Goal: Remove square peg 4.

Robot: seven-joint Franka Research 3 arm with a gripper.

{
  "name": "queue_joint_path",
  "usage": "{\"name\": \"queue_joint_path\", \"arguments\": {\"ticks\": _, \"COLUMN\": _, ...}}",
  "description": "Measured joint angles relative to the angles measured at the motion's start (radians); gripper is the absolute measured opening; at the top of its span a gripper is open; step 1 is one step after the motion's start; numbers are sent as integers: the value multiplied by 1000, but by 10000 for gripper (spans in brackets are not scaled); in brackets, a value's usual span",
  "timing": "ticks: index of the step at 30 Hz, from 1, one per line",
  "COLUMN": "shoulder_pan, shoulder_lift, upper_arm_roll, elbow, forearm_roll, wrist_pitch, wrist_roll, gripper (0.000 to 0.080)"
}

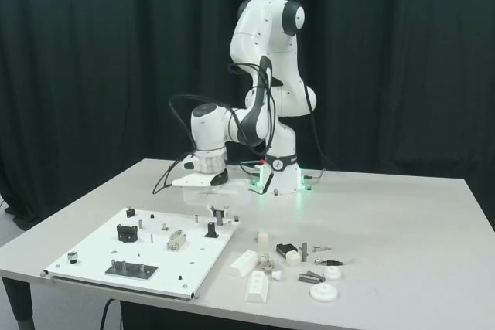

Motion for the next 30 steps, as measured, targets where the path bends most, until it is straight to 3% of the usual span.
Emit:
{"name": "queue_joint_path", "arguments": {"ticks": 19, "shoulder_pan": 18, "shoulder_lift": -118, "upper_arm_roll": 1, "elbow": 10, "forearm_roll": -211, "wrist_pitch": -139, "wrist_roll": 218, "gripper": 154}}
{"name": "queue_joint_path", "arguments": {"ticks": 30, "shoulder_pan": 27, "shoulder_lift": -153, "upper_arm_roll": 5, "elbow": 10, "forearm_roll": -263, "wrist_pitch": -173, "wrist_roll": 282, "gripper": 154}}
